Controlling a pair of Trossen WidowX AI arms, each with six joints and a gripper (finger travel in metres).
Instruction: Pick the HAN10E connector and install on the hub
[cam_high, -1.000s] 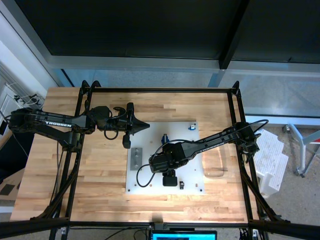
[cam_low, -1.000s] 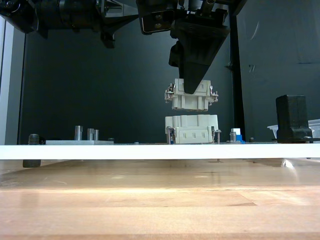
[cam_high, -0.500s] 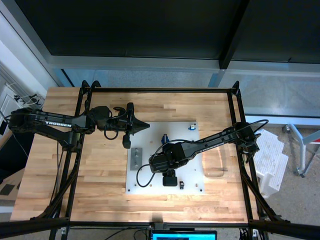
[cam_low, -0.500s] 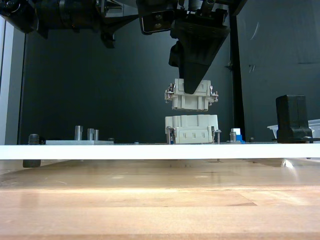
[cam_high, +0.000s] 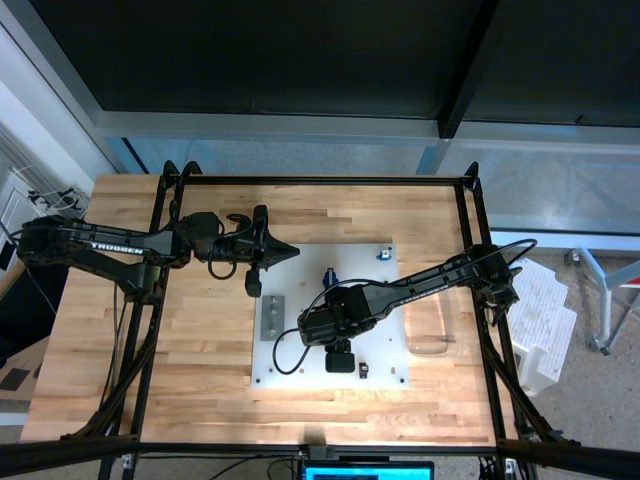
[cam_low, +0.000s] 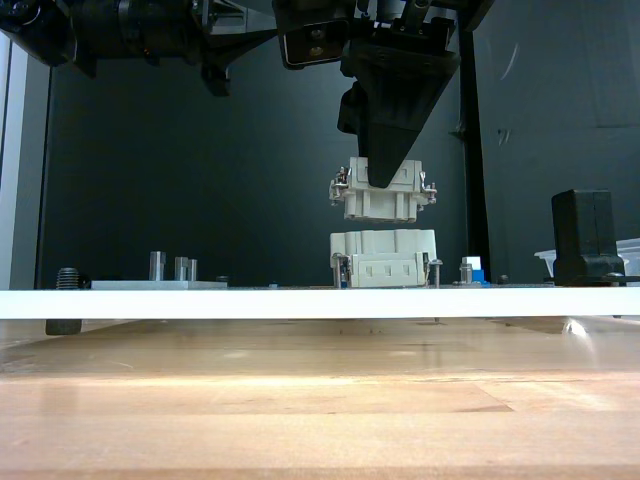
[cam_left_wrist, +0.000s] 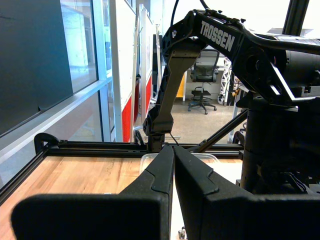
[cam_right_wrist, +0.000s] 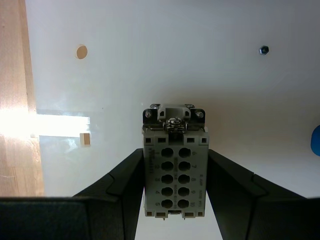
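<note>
Right end effector (cam_low: 383, 178) clamps 1 HAN10E connector (cam_low: 385, 206) above 1 hub (cam_low: 385, 260), left (cam_left_wrist: 173, 156) off-board

Matt grey-beige plastic HAN10E connector (cam_right_wrist: 174, 185) with shiny metal end screws, clamped in matt black plastic right gripper (cam_right_wrist: 175, 156) above matching plastic-and-metal hub (cam_low: 384, 258), smooth white plastic board (cam_right_wrist: 150, 60), glossy wooden table (cam_high: 200, 330), matt black left gripper (cam_left_wrist: 173, 150) closed over its far left.

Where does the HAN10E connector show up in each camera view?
Low view: HAN10E connector at centre, held just above the hub, not touching.
High view: hidden under the right gripper, over the white board.
Right wrist view: clamped between that gripper's fingers.
Left wrist view: absent; shut left gripper parked near the board's far left corner.
Shared landmark: the white board.
</note>
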